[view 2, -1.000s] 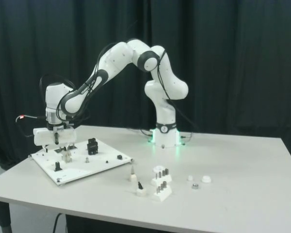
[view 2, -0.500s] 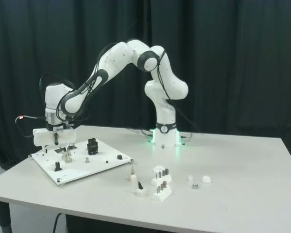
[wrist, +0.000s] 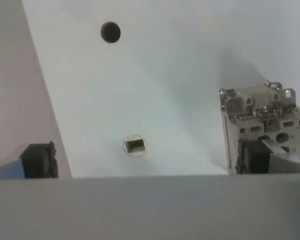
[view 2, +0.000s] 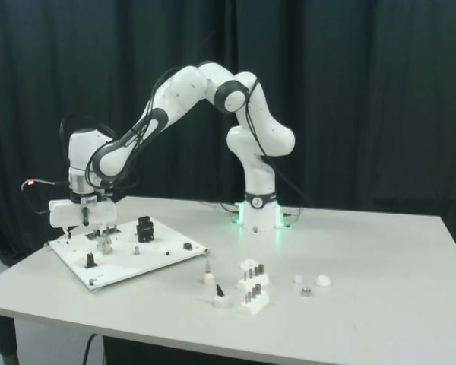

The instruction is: Insert waterproof.

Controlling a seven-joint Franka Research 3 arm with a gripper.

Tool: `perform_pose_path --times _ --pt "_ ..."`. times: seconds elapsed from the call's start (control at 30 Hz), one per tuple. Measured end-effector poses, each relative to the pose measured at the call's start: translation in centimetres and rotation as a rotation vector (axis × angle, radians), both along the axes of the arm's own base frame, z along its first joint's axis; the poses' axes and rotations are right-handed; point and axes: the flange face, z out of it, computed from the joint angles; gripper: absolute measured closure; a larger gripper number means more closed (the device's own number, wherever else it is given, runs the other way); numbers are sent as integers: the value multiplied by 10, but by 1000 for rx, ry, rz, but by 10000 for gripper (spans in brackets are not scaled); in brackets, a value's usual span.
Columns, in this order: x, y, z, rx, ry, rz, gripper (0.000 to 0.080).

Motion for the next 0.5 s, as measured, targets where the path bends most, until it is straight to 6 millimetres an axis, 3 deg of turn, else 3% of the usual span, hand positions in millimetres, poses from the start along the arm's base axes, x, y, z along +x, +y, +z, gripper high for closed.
perform_pose_path --times 0.5 --pt "25 5 30 82 -4 33 3"
